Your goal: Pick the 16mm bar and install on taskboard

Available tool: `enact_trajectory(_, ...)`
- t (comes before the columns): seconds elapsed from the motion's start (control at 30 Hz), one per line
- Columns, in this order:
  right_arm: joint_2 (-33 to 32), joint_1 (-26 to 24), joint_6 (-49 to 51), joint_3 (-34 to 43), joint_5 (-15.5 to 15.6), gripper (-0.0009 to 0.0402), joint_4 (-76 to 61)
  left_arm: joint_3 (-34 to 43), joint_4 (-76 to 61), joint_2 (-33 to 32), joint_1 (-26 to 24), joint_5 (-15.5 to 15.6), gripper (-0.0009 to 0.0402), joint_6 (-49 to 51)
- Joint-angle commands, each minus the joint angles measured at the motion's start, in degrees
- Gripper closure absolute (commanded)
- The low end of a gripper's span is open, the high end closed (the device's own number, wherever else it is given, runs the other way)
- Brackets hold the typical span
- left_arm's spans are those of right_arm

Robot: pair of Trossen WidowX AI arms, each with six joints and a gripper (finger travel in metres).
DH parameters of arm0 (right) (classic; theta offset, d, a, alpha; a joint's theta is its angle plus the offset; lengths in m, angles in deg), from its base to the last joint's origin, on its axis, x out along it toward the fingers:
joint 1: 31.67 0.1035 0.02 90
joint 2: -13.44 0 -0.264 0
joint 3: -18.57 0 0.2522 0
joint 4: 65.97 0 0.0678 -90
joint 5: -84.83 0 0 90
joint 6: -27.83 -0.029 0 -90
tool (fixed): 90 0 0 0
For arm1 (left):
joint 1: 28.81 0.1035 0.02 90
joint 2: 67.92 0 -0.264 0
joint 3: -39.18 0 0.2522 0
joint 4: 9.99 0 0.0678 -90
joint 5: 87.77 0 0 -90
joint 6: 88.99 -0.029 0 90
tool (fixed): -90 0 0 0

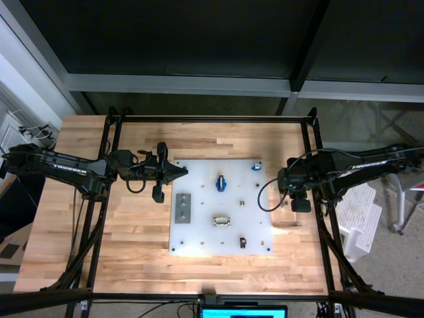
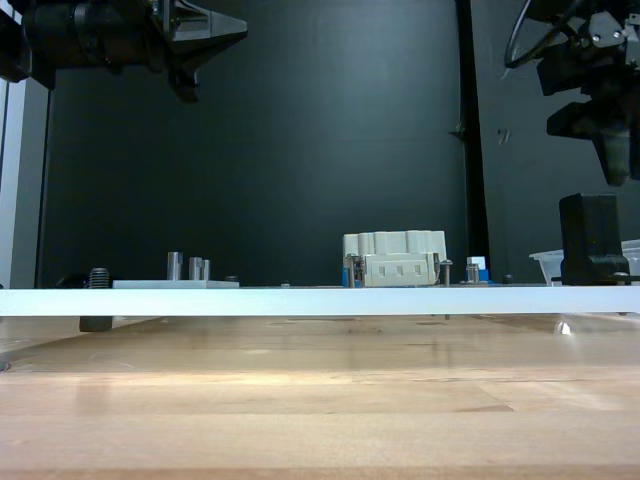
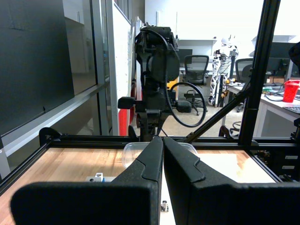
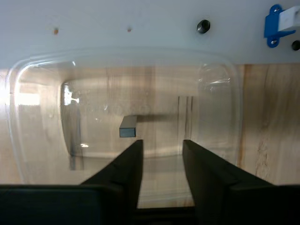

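Our right gripper point(image 4: 161, 146) hangs open and empty over the clear tray point(image 4: 220, 93), where we see the 16mm bar point(image 4: 128, 126) lying free; our left gripper point(image 1: 183, 171), closed on nothing, hovers above the left edge of the taskboard point(image 1: 199, 232).

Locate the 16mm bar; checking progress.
Right wrist view: the 16mm bar lies free in the clear tray right of the board, under the right gripper; left gripper hovers at its left edge.

The tray point(image 4: 220, 108) is glossy clear plastic, the table point(image 1: 218, 139) matt wood, the bar point(image 4: 127, 126) seemingly metal.
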Motion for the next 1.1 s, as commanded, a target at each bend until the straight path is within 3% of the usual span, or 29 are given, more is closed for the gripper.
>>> enact_trajectory(0.03,-0.4,1.6,-1.6,-0.1,-1.2,0.0226,0.1,0.0,0.0,0.0,0.0,0.0,0.0393,0.0)
enact_trajectory(0.43,-1.5,6.2,-4.5,-1.5,-1.4,0.0149,0.8,0.0,0.0,0.0,0.0,0.0,0.0393,0.0)
enact_trajectory(1.1,-2.2,9.4,-4.9,-8.2,-1.2,0.0142,7.8,0.0,0.0,0.0,0.0,0.0,0.0393,0.0)
